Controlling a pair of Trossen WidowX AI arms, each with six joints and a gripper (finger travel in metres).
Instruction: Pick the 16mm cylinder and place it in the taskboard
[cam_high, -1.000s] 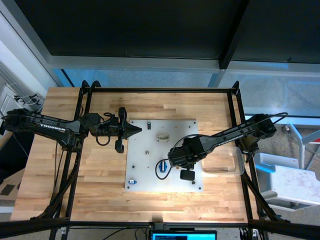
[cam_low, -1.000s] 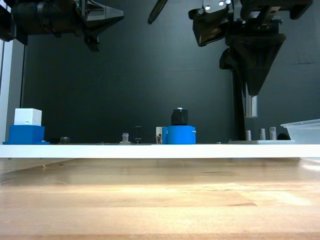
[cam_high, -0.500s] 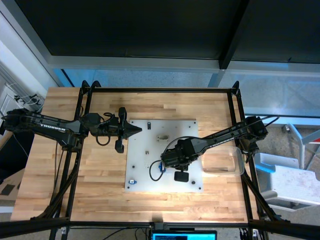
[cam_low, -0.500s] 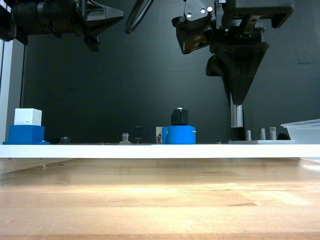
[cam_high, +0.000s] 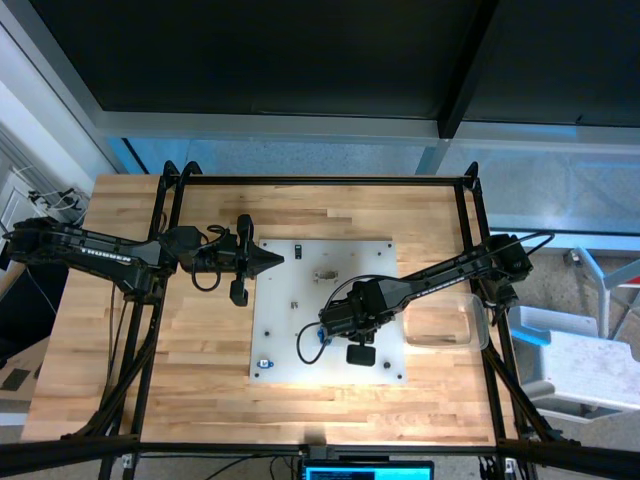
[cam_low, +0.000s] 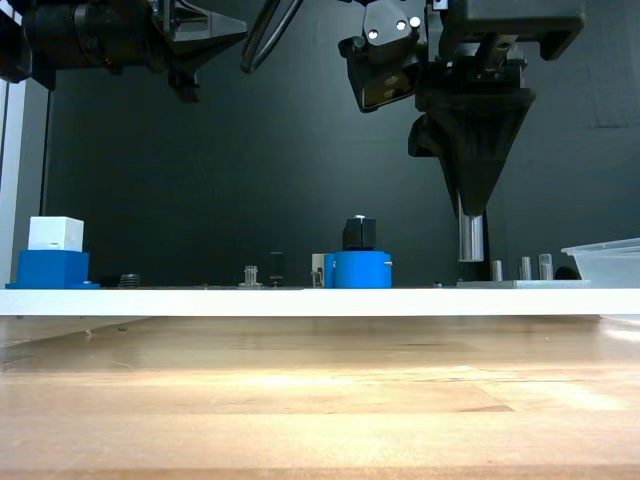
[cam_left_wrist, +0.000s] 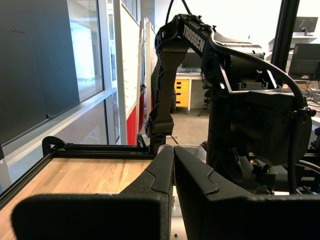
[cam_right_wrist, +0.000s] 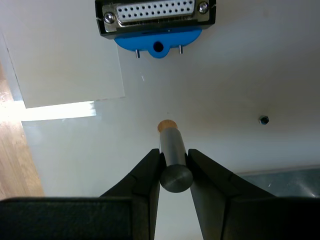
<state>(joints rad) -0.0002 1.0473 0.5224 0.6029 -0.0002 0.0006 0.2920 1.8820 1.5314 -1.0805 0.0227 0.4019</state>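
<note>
Over the white board (cam_high: 280, 330), the right gripper (cam_low: 470, 205) pinches the metal peg (cam_low: 470, 238) upright; the left gripper (cam_high: 272, 258) hangs closed and empty at the board's far left.

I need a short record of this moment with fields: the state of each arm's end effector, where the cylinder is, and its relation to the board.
Left end effector: shut, holding nothing, raised at the board's left edge.
Right end effector: shut on the cylinder, over the board.
Cylinder: upright, hanging above the board without touching it.
Board: white, flat on the wooden table.
Task state: cylinder not yet placed.
</note>
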